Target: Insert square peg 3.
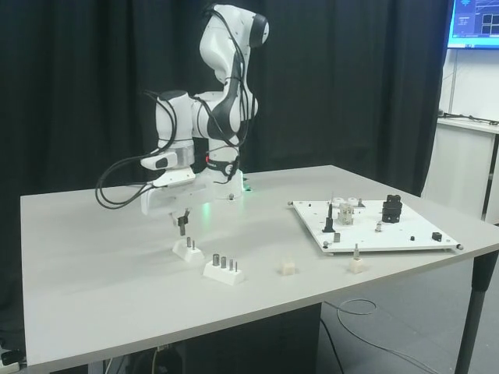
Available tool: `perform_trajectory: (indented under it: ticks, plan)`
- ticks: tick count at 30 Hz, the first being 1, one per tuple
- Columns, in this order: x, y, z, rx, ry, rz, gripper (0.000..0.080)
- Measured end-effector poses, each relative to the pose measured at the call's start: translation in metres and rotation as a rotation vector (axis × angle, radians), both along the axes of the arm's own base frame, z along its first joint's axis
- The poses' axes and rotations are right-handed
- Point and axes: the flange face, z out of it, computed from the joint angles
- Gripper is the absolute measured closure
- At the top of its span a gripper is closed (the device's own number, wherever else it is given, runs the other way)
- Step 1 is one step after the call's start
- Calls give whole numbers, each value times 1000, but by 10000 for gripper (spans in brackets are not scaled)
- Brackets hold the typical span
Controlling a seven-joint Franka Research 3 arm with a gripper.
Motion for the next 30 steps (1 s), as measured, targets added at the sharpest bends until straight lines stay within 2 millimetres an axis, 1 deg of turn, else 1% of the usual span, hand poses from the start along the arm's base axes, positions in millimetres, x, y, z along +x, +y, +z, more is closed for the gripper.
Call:
perform_trajectory:
  ticks: [8,23,30]
  plan:
    - [-1,-2,9,11,-5,1,688]
    - [2,-4,18,26,-7,0,689]
    - [6,0,22,41,-4,-12,689]
